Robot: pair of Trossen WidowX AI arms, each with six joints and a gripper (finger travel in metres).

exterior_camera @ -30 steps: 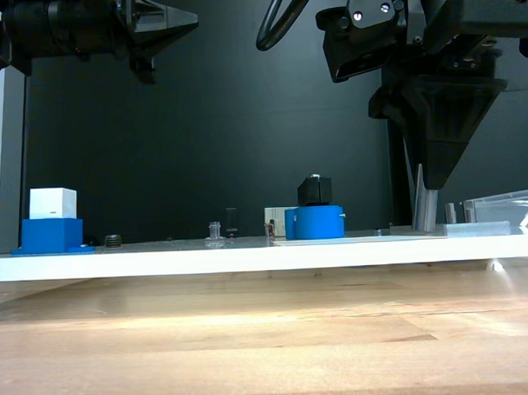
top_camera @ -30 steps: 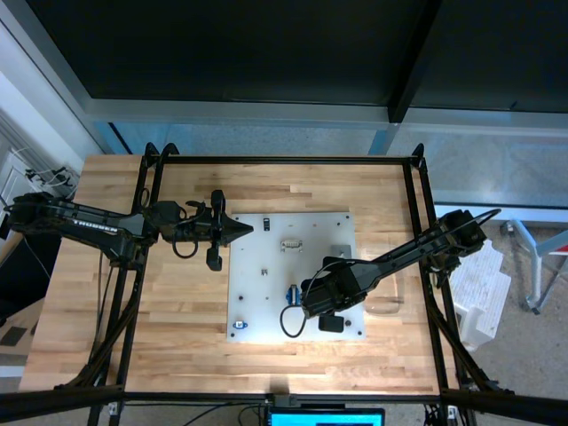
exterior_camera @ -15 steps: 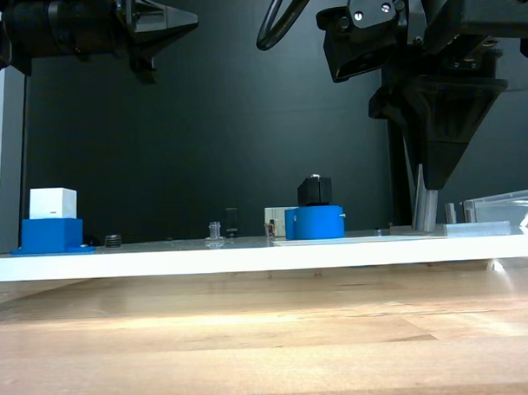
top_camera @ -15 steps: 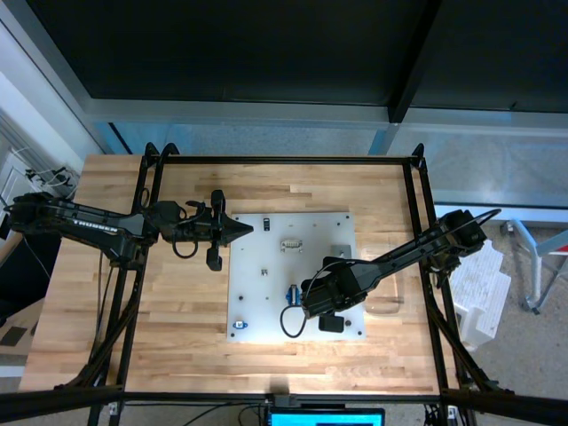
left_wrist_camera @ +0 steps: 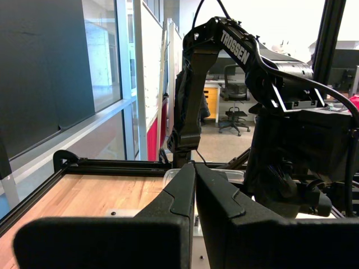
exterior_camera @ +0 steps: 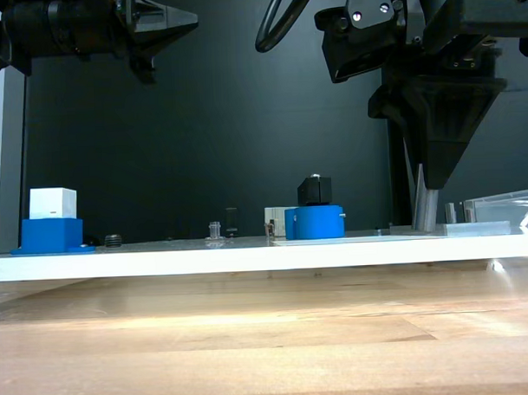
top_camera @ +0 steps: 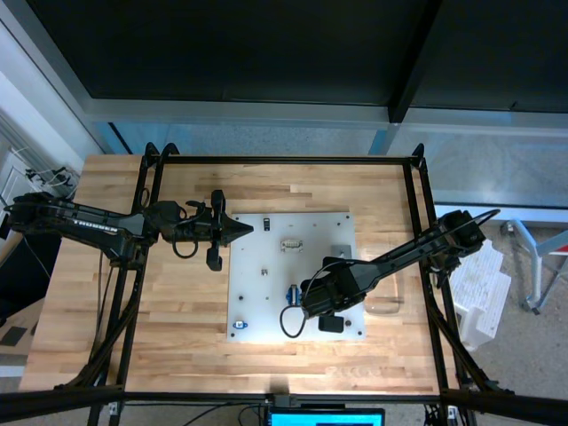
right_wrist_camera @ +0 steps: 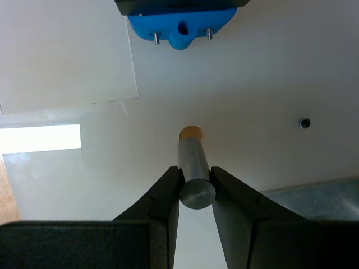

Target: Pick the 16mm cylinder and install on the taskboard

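Nothing moved, right gripper [right_wrist_camera: 195, 172] clamps 16mm cylinder [right_wrist_camera: 193, 159] at taskboard [right_wrist_camera: 252, 67], closed left gripper [left_wrist_camera: 194, 168] alongside

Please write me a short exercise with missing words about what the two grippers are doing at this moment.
1. The right gripper grips the 16mm cylinder between its two ___.
2. The cylinder's far end points at a round ___ in the taskboard.
3. The left gripper, which hovers at the taskboard's left edge, holds ___.
Missing words: fingers; hole; nothing.

Clear plastic tray [exterior_camera: 507, 205] on the wooden table [top_camera: 169, 311], right of centre
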